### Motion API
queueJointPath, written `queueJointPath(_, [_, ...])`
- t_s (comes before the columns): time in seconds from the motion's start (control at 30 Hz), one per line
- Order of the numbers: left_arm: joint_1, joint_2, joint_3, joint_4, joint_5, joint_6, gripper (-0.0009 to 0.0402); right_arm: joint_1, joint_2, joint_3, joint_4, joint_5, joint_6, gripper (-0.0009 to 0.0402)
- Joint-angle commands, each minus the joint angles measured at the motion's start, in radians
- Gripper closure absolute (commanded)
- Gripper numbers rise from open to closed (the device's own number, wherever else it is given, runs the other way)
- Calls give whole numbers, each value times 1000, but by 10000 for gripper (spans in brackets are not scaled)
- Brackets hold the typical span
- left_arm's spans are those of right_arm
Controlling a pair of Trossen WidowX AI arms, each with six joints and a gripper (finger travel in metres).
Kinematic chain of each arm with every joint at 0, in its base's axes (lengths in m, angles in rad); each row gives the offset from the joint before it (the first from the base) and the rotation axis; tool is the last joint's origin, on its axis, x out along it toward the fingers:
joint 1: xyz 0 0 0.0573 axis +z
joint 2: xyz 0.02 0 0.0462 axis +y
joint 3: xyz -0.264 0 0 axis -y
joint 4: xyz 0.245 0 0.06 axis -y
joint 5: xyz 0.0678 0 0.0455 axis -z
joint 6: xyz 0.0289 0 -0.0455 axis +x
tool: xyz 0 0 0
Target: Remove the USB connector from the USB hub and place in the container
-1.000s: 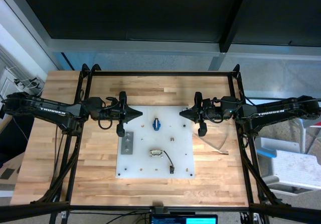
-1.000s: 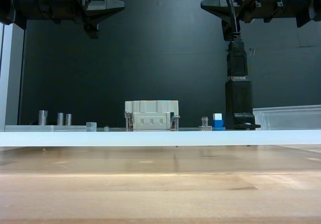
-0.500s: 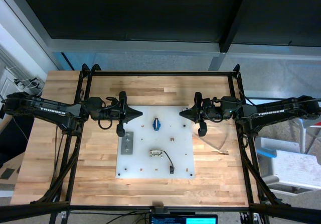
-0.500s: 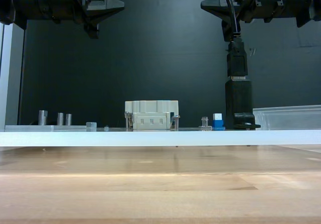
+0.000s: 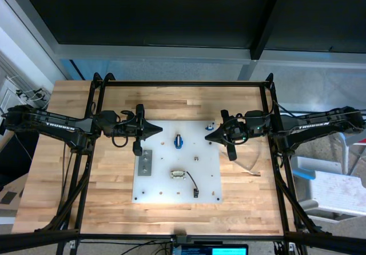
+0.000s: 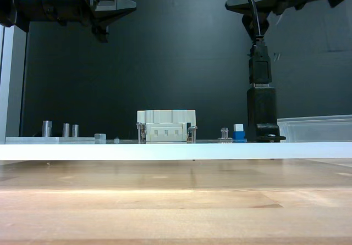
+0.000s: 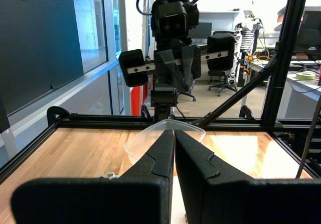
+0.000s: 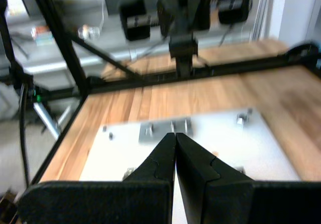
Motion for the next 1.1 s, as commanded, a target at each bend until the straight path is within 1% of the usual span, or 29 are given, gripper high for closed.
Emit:
queueJointPath(0.03, [0, 0, 0, 0, 0, 0, 392, 27, 0, 49, -126, 19, 10, 393])
queueJointPath(0.1, [0, 0, 0, 0, 0, 0, 392, 55, 0, 76, -198, 50, 10, 393])
queueJointPath(0.2, [0, 0, 0, 0, 0, 0, 392, 100, 2, 108, -275, 79, 11, 393])
queueJointPath(0.23, [0, 0, 0, 0, 0, 0, 392, 117, 2, 117, -299, 86, 20, 393])
queueJointPath(0.33, [0, 0, 0, 0, 0, 0, 392, 161, 14, 149, -380, 134, 61, 393])
queueJointPath(0.43, [0, 0, 0, 0, 0, 0, 392, 201, 36, 189, -462, 159, 91, 393])
queueJointPath(0.53, [0, 0, 0, 1, 0, 0, 392, 243, 62, 229, -519, 167, 118, 393])
queueJointPath(0.6, [0, 0, 0, 0, 0, 0, 392, 270, 86, 257, -555, 187, 138, 393])
queueJointPath(0.67, [0, 0, 0, 0, 0, 0, 392, 296, 110, 286, -594, 194, 154, 393])
queueJointPath(0.7, [0, 0, 0, 0, 0, 0, 392, 308, 125, 303, -618, 208, 167, 393])
queueJointPath(0.9, [0, 0, 0, 0, 0, 0, 392, 377, 219, 413, -734, 212, 207, 393])
queueJointPath(1.1, [0, 0, 0, 0, 0, 0, 392, 418, 314, 502, -796, 214, 251, 393])
